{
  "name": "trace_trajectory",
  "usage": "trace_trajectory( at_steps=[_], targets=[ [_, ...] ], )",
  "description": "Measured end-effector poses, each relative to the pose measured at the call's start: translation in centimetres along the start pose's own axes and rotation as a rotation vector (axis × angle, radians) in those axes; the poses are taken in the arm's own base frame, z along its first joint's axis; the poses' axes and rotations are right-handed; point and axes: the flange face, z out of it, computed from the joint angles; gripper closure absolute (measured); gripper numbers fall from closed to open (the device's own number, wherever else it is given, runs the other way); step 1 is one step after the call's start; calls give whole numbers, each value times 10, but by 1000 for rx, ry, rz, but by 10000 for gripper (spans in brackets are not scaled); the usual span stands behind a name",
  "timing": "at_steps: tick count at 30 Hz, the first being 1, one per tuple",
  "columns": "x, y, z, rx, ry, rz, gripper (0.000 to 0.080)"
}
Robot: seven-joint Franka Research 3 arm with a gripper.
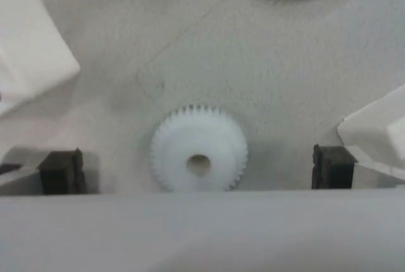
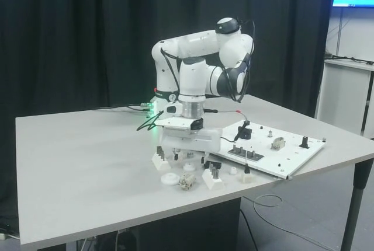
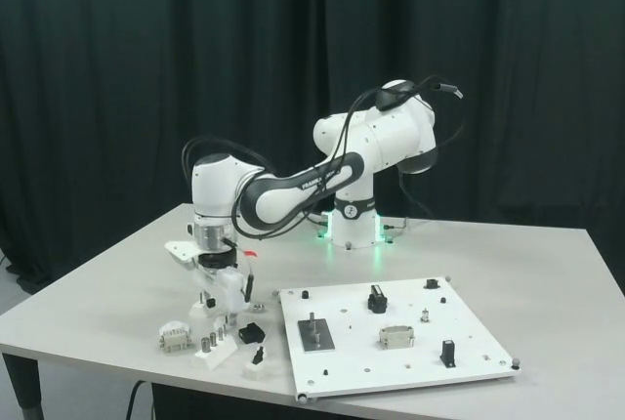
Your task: Pick medium gear.
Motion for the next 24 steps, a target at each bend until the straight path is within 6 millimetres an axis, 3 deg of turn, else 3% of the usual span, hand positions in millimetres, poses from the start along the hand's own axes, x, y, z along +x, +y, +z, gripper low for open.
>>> trace_trajectory(
  at_steps=[24],
  targets=[
    [-1, 5, 13, -17, 3, -66, 3]
  ],
)
